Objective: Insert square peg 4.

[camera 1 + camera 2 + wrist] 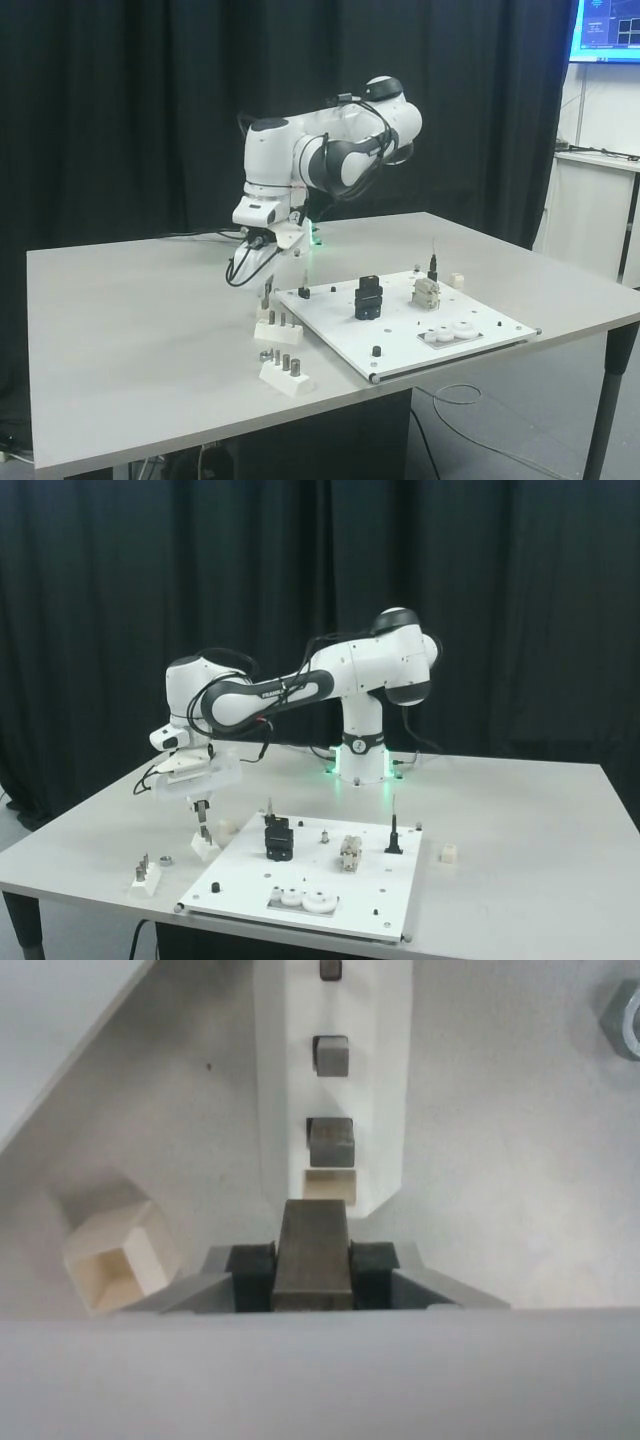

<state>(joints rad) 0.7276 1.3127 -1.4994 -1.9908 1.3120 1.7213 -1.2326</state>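
Observation:
In the wrist view my gripper [315, 1260] is shut on a grey square peg [315, 1245], black pads pressing on both its sides. The peg hangs just above the near end of a white peg holder [380, 1110], close to an empty square socket [329, 1186]. Three more grey pegs stand in a row further along the holder, the nearest [331, 1142] right behind the socket. From the room views, the gripper [267, 290] [203, 830] points straight down over this holder [277, 330] [205, 848], beside the left edge of the white board [420, 330].
A white hollow square block [115, 1255] lies on the table close beside the holder. A second white holder [287, 375] [146, 875] with pegs sits nearer the table's front. The white board [300, 880] carries a black part [368, 298], small fixtures and white gears. A nut [622, 1020] lies nearby.

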